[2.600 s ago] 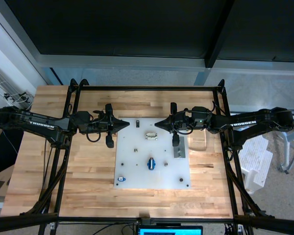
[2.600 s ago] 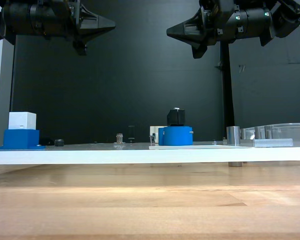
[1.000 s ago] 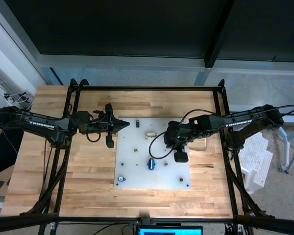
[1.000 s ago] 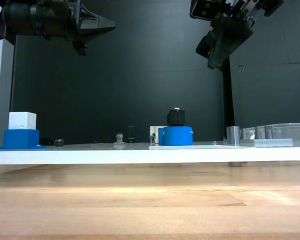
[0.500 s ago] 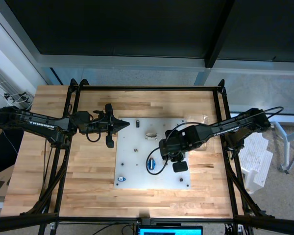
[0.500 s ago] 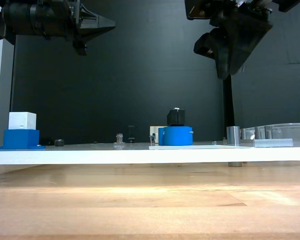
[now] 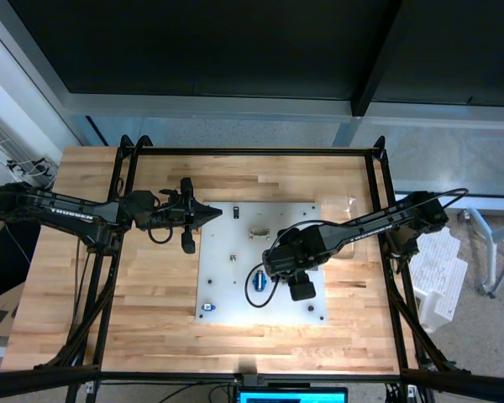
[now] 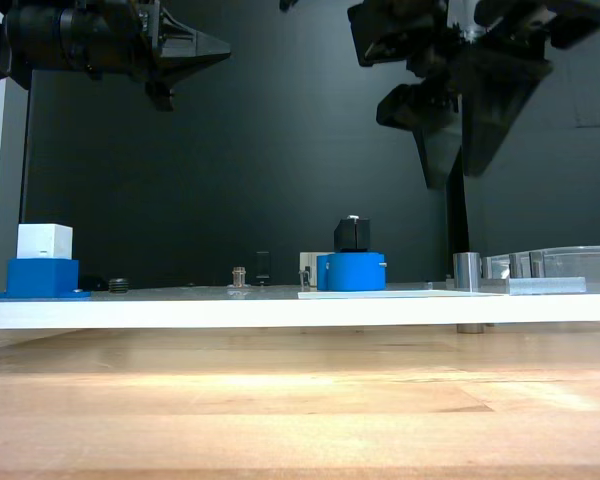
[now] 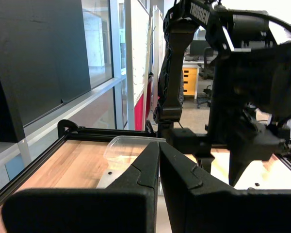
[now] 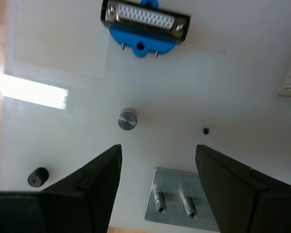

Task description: Remove the 16mm cylinder and place in the container

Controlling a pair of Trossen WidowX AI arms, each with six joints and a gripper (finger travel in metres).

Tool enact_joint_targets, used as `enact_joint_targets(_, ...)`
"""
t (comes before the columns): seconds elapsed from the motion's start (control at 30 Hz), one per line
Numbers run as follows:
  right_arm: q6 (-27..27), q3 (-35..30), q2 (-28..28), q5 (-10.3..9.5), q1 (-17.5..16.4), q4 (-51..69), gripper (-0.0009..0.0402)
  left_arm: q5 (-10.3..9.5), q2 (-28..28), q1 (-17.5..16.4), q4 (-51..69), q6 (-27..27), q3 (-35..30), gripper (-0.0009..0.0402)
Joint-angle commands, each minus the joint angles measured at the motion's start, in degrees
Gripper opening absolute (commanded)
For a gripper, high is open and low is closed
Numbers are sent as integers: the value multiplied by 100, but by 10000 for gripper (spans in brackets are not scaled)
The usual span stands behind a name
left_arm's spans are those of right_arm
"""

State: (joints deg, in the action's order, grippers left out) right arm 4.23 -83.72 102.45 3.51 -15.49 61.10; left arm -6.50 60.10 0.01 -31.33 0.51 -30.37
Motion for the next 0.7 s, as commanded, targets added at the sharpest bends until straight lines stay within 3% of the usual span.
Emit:
enact_joint_targets(0.03, -15, 50, 160, -4, -22, -17, 221, 0, 0, 0, 0, 2, 0, 0)
enact_joint_targets(0.7, -20, 203, 684, -33, -162, -367, 200, 2, 0, -2, -2, 2, 0, 0)
